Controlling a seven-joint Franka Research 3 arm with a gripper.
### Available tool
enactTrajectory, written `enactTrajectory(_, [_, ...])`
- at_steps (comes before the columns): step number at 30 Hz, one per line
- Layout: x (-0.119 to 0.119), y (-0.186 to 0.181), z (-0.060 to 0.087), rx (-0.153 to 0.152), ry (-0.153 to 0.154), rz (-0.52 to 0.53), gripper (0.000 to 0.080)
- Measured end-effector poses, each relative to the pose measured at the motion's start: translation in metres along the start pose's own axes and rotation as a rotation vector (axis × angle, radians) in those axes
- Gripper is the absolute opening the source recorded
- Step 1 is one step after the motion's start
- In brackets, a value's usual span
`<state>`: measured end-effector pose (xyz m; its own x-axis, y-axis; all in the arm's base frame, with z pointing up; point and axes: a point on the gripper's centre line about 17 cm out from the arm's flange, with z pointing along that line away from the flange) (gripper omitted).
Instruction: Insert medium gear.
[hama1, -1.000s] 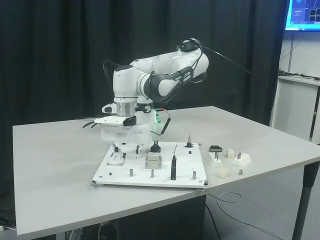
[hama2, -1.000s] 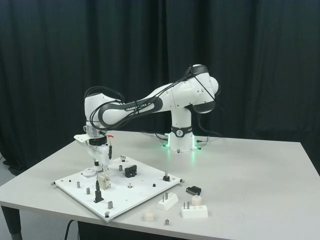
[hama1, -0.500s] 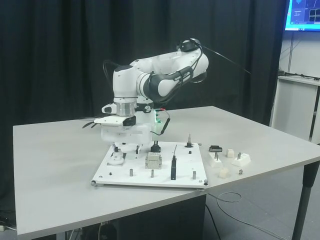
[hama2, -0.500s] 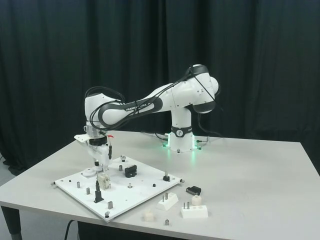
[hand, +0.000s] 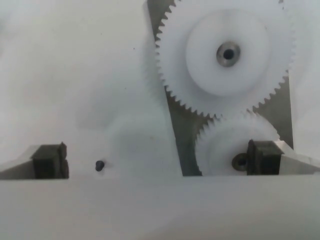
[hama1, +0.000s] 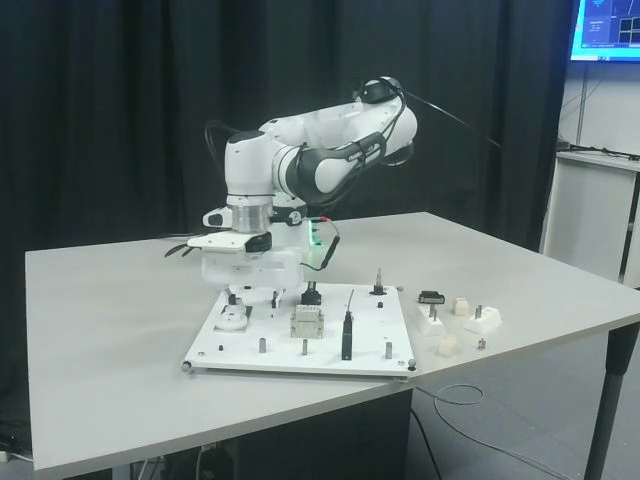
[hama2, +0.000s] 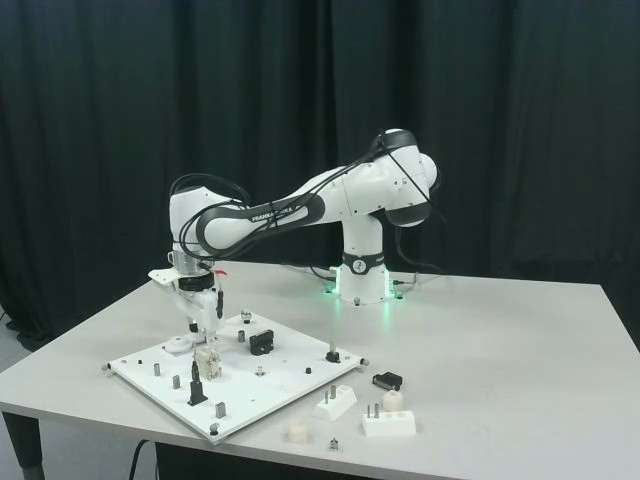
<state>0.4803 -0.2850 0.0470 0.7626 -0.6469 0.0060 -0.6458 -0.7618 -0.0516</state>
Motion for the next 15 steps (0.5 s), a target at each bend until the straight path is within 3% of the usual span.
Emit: enactTrajectory(15, [0.0026, -0.0005, 0.0000, 0.008, 0.010, 0.006, 0.0800])
